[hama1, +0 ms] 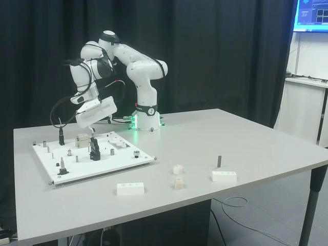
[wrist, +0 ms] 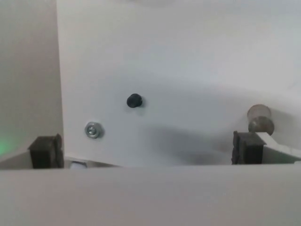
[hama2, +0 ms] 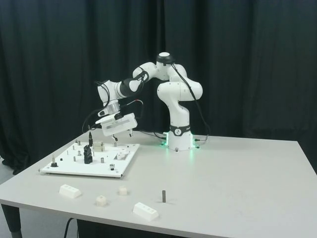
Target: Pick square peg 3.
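Currently the gripper (hama1: 94, 134) is held wide open and empty above the white board (hama1: 123, 159) at centre left. Which peg (hama1: 219, 161) is square peg 3 cannot be told; a dark upright one is seen lower right, well apart. Identity should be confirmed before descent.

White arm (hama1: 138, 66), white board (hama1: 92, 156), grey table (hama1: 246, 138), black curtain (hama1: 215, 51).

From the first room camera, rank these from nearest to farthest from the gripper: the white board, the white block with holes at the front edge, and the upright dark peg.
1. White board, directly under the gripper.
2. White block, near the table's front edge.
3. Dark peg, standing far across the table.
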Robot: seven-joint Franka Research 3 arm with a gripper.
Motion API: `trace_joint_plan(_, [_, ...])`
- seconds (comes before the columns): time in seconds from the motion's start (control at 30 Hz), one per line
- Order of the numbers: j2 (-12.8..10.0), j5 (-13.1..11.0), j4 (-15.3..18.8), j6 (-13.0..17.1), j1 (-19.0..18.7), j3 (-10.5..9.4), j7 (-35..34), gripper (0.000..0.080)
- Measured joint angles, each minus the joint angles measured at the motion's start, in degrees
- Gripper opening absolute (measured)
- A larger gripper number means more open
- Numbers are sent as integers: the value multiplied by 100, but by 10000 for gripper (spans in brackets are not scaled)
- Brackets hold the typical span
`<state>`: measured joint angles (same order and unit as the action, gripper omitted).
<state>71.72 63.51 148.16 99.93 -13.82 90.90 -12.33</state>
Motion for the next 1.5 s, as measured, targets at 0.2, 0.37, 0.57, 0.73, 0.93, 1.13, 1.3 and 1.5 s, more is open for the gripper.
trace_joint_plan(0.2, [0,-12,2,28,-13,-73,0,800])
trace_joint_plan(0.37, [0,-77,7,27,-20,-219,-18,800])
trace_joint_plan(0.57, [0,-173,8,-14,-23,-423,-60,800])
trace_joint_plan(0.73, [0,-291,8,-69,-28,-693,-204,800])
trace_joint_plan(0.93, [0,-372,7,-161,-61,-1009,-338,800])
trace_joint_plan(1.13, [-1,-393,-5,-252,-142,-1249,-531,800])
trace_joint_plan(1.3, [-1,-393,-16,-267,-230,-1369,-716,800])
trace_joint_plan(1.5, [-1,-389,-46,-270,-343,-1479,-859,800])
